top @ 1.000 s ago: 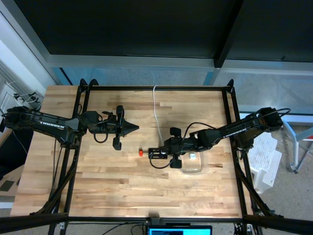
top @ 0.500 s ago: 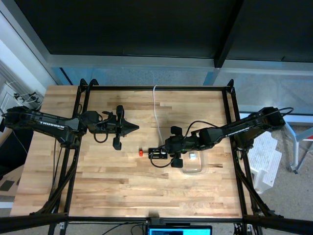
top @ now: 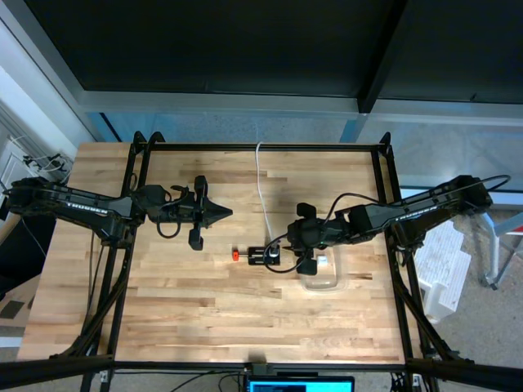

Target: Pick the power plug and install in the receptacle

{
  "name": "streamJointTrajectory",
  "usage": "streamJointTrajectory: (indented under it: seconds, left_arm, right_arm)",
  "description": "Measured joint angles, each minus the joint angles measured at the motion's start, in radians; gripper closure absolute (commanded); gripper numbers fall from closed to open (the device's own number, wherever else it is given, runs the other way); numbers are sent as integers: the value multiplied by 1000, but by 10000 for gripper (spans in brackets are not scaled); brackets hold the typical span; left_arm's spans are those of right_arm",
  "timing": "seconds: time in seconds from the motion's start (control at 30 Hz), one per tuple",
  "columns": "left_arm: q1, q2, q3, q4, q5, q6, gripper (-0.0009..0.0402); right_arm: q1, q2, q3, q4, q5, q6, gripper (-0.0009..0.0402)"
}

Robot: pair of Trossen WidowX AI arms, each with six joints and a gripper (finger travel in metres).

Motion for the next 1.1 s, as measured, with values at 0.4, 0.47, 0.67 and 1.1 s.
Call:
streamJointTrajectory:
  seconds: [0.4, 0.47, 0.67, 1.1]
  left_arm:
    - [0, 0, 0, 0, 0, 0, 393]
    - [0, 0, 0, 0, 0, 0, 393]
    - [0, 0, 0, 0, 0, 0, 393]
    - [0, 0, 0, 0, 0, 0, 393]
  right_arm:
    - [-5, -111, 0, -7, 0, -4, 395]
    - [-9, -150, 0, -5, 0, -12, 389]
    - [-36, -238, 0, 67, 1, -83, 392]
    - [-113, -325, -117, 365, -68, -188, 393]
